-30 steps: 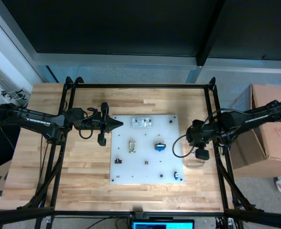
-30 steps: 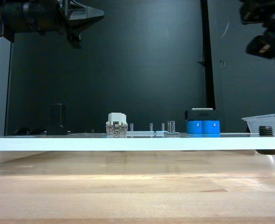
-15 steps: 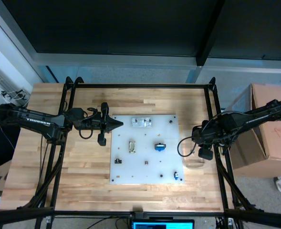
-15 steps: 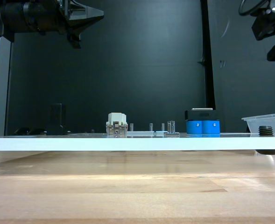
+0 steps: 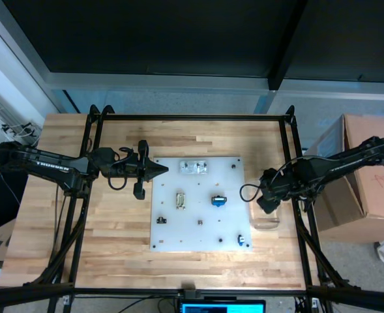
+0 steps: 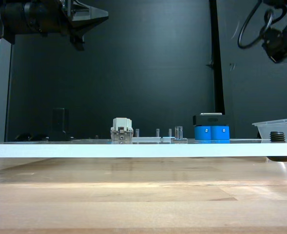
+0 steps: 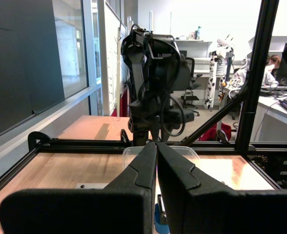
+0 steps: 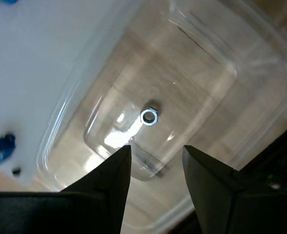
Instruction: Pick the M12 nut and place it on its threads and fasten
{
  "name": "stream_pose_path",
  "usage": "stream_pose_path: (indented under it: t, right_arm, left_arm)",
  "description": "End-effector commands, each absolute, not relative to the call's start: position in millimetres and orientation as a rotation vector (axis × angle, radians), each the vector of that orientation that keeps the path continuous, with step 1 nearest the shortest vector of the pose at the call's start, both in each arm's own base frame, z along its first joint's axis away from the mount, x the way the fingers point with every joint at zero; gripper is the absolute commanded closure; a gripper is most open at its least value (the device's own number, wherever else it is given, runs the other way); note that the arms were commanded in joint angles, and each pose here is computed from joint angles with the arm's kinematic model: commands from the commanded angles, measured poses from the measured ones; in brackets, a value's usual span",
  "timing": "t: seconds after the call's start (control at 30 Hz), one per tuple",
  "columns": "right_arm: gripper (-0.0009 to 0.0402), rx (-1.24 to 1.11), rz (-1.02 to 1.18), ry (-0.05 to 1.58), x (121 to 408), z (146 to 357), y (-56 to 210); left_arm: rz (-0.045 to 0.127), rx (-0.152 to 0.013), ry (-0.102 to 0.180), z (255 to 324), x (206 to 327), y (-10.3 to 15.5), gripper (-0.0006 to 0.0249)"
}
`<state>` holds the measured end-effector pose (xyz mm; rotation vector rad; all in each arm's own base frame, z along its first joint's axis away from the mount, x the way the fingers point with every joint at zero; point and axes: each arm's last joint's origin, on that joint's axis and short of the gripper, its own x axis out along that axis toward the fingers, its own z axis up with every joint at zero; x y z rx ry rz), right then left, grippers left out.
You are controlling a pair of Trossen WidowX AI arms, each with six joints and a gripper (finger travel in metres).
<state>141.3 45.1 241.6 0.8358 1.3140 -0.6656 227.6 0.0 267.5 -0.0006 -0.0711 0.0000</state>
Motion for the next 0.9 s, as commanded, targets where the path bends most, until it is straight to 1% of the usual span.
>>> stream_pose_path:
  t: [0.03, 0.23, 0.4, 0.67, 0.9]
  right_arm:
    - [0.0236, 0.956, -0.768, 1.274, 141.8, 233.9, 45.2]
    - [0.0231, 1.134, -0.965, 1.214, 141.4, 217.9, 45.0]
    - [0.0233, 1.198, -1.081, 1.185, 145.4, 211.8, 46.1]
    - [0.0233, 1.316, -1.166, 1.118, 159.0, 203.7, 50.5]
    - [0.0231, 1.315, -1.16, 1.12, 163.5, 200.6, 52.0]
  left_arm:
    - [0.0, -0.001, -0.072, 267.6, 227.6, 0.0, 0.0243]
    - [0.0, -0.001, -0.072, 267.6, 227.6, 0.0, 0.0243]
    - [0.0, -0.001, -0.072, 267.6, 227.6, 0.0, 0.0243]
    - [0.0, -0.001, -0.072, 267.6, 227.6, 0.0, 0.0243]
    - [0.0, -0.001, -0.072, 267.6, 227.6, 0.0, 0.0243]
